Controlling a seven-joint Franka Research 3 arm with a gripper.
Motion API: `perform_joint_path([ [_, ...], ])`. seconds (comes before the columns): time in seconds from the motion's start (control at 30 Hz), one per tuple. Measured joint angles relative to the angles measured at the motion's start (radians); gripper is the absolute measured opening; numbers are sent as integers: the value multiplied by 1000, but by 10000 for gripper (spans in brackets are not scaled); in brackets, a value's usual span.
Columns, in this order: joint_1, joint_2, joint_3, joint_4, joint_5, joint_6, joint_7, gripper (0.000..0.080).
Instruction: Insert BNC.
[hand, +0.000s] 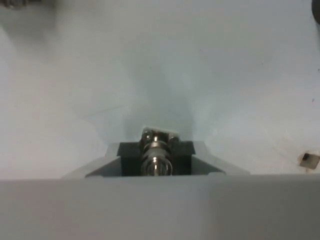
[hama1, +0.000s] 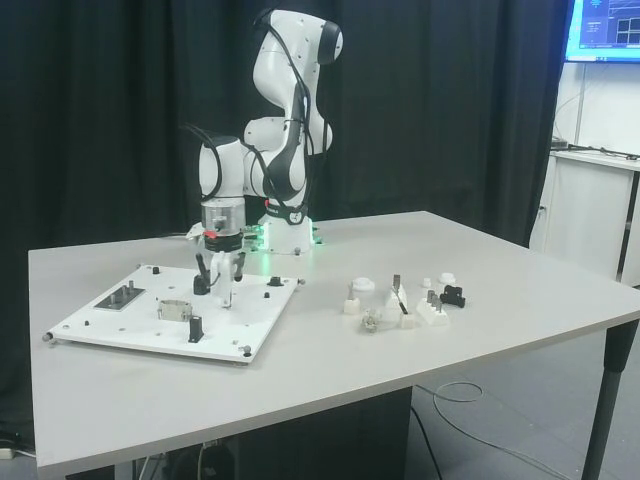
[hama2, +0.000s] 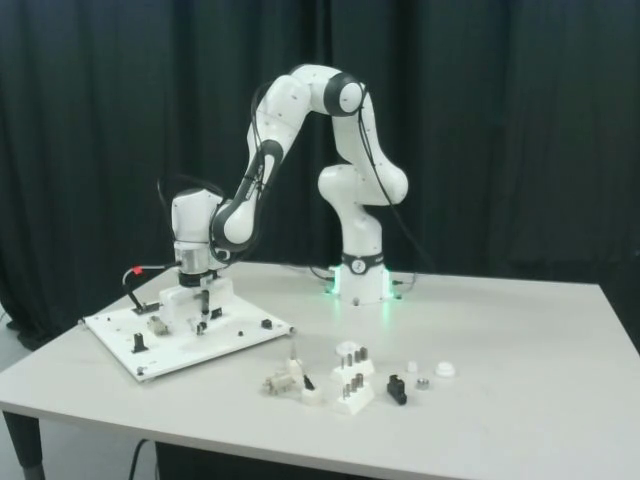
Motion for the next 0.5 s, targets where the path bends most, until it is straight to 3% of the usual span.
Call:
perform_joint_path([
  [0.5, 0, 1, 0, 1, 0, 0, 137, 120],
])
